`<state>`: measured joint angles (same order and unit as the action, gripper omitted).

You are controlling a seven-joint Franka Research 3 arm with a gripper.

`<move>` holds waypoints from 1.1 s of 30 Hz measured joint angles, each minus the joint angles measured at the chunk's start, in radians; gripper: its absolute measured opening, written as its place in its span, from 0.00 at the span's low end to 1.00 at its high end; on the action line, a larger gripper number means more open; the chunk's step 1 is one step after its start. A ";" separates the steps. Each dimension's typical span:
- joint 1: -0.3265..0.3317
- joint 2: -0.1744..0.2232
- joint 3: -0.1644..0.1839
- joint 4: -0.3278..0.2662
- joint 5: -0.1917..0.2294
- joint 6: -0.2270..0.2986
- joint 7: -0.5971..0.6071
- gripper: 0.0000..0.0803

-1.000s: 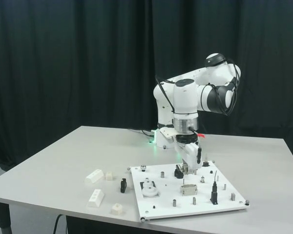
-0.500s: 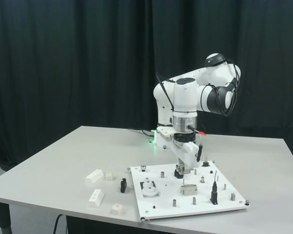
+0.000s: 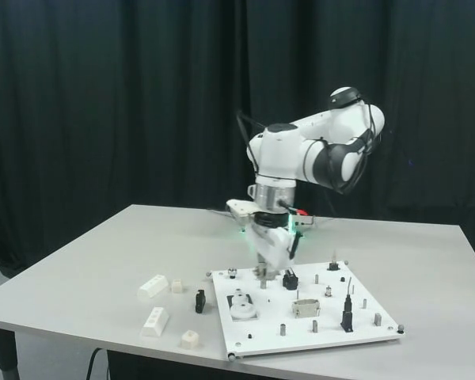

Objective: Place waterproof.

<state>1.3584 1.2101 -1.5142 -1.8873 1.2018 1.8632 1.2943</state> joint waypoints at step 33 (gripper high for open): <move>-0.296 0.054 0.016 -0.010 0.014 -0.027 -0.478 0.39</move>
<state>1.0621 1.2639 -1.4983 -1.8971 1.2159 1.8365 0.8158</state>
